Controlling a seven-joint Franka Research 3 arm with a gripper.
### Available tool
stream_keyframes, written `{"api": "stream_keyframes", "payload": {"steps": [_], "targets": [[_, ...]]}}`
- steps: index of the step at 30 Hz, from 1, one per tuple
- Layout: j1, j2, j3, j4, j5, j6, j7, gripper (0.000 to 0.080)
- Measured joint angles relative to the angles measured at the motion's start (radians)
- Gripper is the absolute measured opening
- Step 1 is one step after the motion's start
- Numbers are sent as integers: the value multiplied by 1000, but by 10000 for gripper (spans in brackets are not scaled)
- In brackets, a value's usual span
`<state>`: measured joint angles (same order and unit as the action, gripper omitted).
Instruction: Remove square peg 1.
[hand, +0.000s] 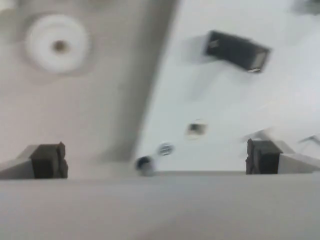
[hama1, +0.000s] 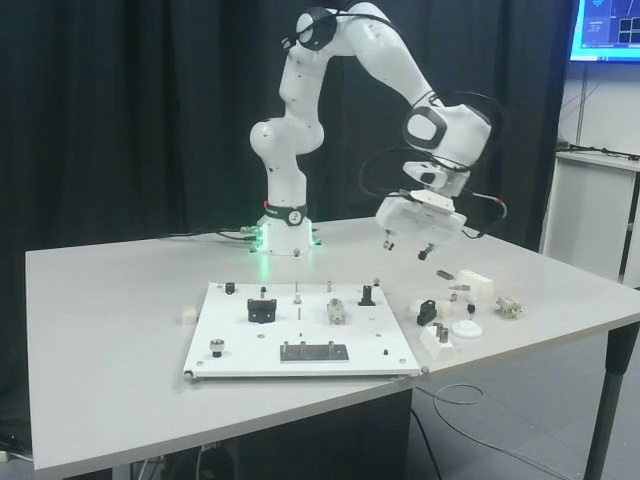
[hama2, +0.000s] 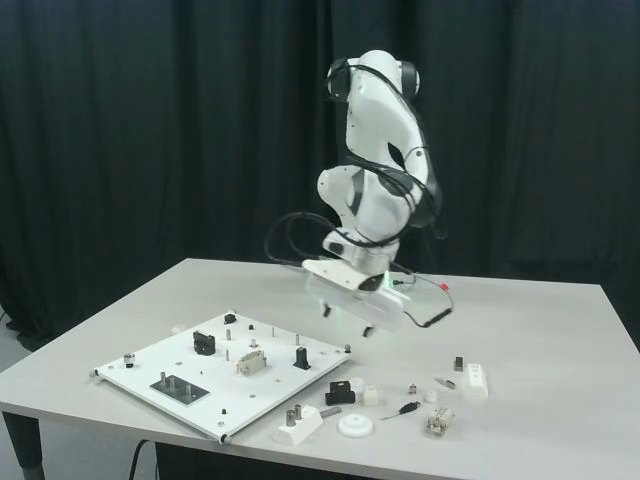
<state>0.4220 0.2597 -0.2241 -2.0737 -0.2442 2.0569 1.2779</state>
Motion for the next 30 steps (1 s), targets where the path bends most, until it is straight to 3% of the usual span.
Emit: {"api": "stream_keyframes", "payload": {"steps": [17, 30], "targets": [[-217, -89, 10, -73, -12, 66, -301, 800], [-352, -132, -5, -168, -12, 199, -516, 800]]}}
